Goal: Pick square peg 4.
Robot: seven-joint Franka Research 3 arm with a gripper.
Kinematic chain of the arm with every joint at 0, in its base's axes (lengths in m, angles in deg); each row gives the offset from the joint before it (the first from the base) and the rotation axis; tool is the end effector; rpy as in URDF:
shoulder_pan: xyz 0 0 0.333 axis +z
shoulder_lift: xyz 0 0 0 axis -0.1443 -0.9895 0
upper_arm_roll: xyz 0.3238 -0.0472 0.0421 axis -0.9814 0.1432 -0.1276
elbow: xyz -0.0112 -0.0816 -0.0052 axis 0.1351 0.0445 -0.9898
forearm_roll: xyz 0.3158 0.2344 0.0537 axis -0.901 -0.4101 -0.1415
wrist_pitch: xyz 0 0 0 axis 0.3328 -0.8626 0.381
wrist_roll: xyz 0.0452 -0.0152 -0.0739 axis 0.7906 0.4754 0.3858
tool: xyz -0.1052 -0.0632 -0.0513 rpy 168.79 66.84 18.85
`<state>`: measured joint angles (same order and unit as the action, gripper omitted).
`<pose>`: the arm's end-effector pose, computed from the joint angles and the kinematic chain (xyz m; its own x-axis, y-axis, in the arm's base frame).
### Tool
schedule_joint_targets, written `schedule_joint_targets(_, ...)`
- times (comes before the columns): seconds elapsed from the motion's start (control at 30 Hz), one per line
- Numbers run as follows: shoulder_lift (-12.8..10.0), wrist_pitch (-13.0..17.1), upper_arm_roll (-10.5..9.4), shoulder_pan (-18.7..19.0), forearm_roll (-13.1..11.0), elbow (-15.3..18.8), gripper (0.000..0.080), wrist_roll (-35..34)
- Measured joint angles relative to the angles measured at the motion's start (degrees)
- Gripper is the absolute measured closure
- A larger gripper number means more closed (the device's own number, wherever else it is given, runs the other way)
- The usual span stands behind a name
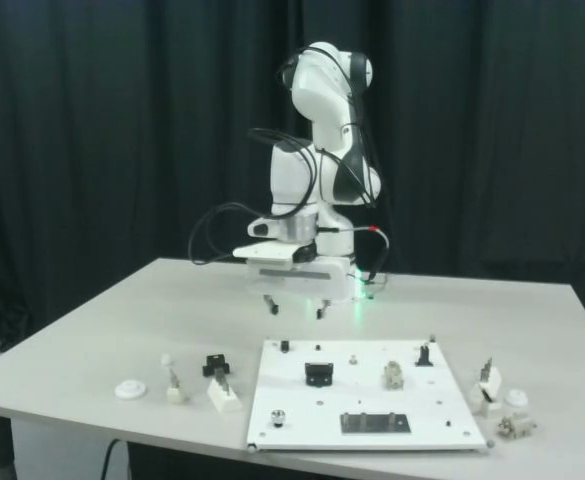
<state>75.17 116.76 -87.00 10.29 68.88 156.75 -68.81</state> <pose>0.5588 0.0253 0.3206 0.6930 -0.7208 0.0148 -0.7208 -0.6931 -0.0069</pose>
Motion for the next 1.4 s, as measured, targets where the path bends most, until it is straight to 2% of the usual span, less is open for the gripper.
schedule_joint_targets(1.13,0.01,0.0,0.59,-0.19,1.48,-0.16,0.0001,1.45)
schedule_joint_targets(1.4,0.03,0.0,1.26,-0.45,3.29,-0.33,0.0001,2.94)
